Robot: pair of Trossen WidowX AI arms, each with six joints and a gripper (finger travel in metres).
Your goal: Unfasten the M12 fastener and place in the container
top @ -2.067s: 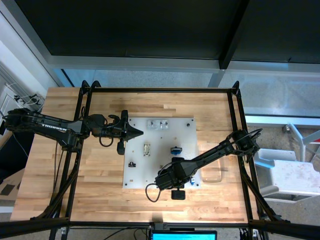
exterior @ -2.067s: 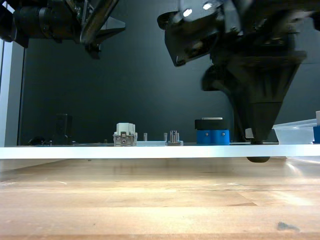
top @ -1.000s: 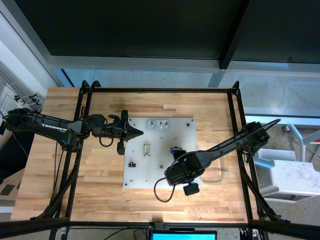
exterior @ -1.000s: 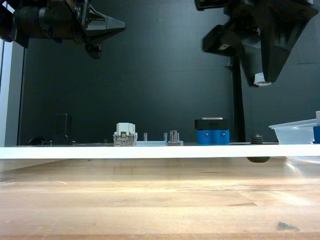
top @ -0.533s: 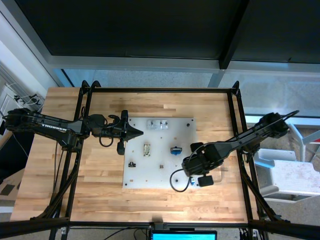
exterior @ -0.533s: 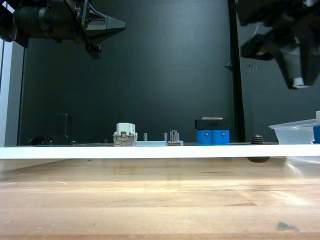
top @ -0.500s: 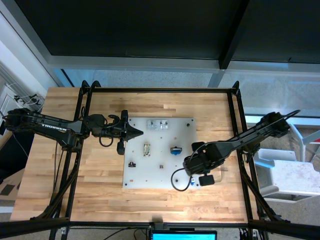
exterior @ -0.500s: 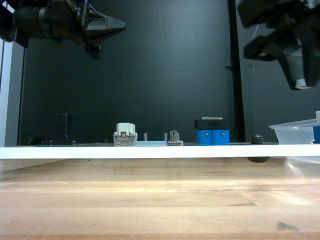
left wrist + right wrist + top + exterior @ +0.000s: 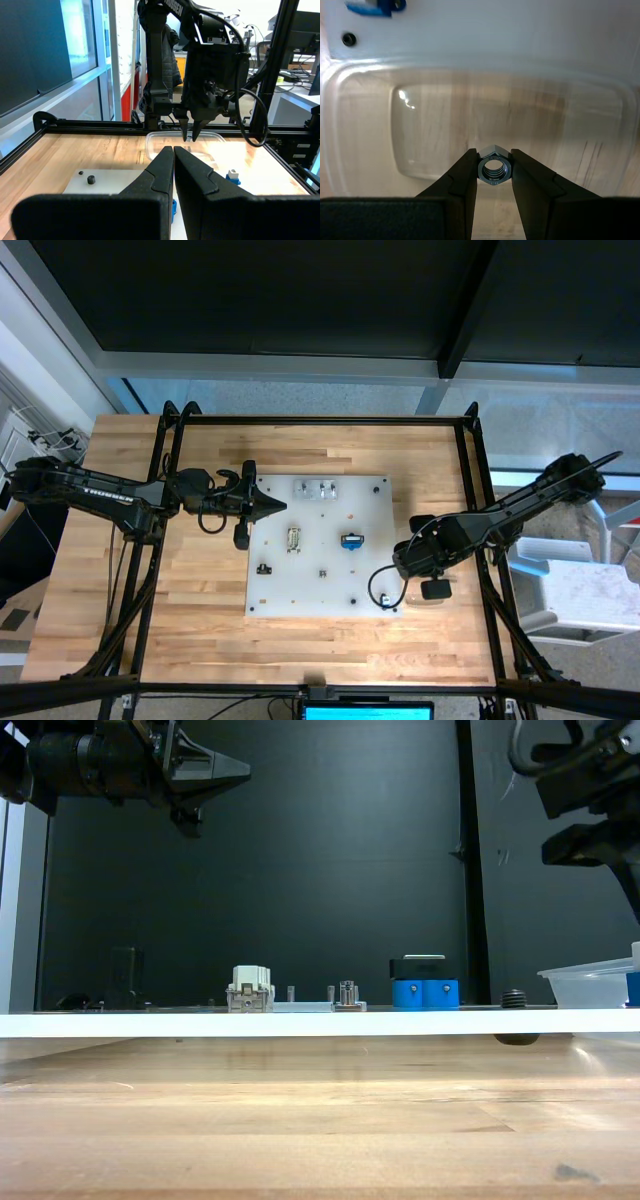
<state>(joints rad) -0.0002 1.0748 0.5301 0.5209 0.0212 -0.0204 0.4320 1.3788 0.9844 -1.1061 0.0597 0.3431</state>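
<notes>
A small silver nut (image 9: 494, 169) sits pinched between the fingers of my right gripper (image 9: 494, 161), which is shut on it. Directly beneath it lies the clear container (image 9: 375, 125). From above, the right gripper (image 9: 414, 564) hangs just off the white board's (image 9: 300, 590) right edge, over the container (image 9: 412, 604). The black stud (image 9: 353, 602) stands bare on the board, ribs showing (image 9: 513, 999). My left gripper (image 9: 276, 506) is shut and empty, raised over the board's far left edge (image 9: 173, 149).
A blue block (image 9: 351, 540), a grey connector (image 9: 293, 540) and small posts (image 9: 322, 488) stand on the board. A small blue-and-white piece (image 9: 384, 598) sits at the board's near right. A black frame (image 9: 320, 421) rims the wooden table.
The right gripper rose from the stud with the nut and carried it rightward to above the container. The stud now shows bare. The left arm stayed still.
</notes>
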